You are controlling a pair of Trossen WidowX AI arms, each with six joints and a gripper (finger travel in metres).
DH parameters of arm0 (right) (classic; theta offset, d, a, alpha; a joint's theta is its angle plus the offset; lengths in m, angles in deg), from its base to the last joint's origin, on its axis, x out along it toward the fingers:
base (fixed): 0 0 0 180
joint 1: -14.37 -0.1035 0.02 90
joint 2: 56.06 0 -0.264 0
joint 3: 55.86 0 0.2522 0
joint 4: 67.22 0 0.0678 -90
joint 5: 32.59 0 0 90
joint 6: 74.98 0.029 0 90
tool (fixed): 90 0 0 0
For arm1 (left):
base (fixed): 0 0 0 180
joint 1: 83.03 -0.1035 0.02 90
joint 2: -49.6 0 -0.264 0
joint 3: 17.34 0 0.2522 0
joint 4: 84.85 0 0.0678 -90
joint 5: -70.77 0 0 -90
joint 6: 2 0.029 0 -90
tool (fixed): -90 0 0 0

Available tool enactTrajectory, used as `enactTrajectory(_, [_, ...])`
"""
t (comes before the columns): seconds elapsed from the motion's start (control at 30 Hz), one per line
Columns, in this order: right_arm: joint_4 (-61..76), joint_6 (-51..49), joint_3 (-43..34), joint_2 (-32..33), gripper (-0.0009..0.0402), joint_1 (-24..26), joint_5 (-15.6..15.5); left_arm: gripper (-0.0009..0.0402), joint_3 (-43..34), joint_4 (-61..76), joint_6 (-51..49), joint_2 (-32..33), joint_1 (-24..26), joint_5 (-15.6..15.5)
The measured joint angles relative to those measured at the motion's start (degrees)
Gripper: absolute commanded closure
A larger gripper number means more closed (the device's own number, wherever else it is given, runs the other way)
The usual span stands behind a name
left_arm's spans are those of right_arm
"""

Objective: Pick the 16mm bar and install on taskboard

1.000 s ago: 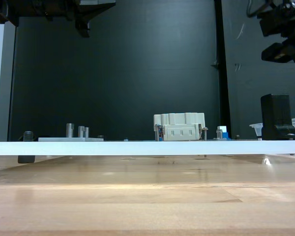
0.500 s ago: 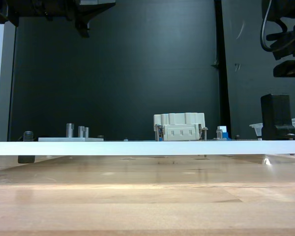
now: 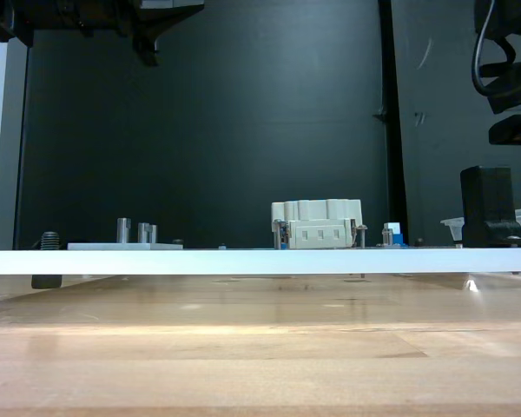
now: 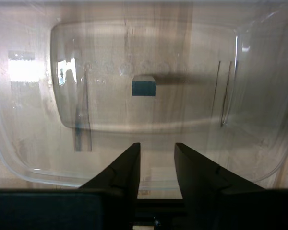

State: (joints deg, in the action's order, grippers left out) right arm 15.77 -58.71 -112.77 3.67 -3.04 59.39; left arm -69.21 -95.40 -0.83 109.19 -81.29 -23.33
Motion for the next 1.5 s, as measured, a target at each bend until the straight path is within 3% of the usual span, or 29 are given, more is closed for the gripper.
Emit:
enactTrajectory(0.23, [-0.3, 1.2, 0.0, 0.0, 0.0239, -1.0, 1.5, 0.0393, 0.0, 0.0, 0.0, 0.0, 0.0, 0.0])
enactTrajectory(0.83, [-1.7, 1.4, 0.7, 0.0, 0.0234, -1.7, 1.5, 0.0393, 0.0, 0.0, 0.0, 0.0, 0.0, 0.0])
enactTrajectory(1.27, [-3.7, 2.3, 2.8, 0.0, 0.0189, -2.1, 1.0, 0.0393, 0.0, 0.0, 0.0, 0.0, 0.0, 0.0])
enactTrajectory(1.5, [-4.2, 3.1, 3.7, 0.0, 0.0190, -2.5, 0.9, 0.0393, 0.0, 0.0, 0.0, 0.0, 0.0, 0.0])
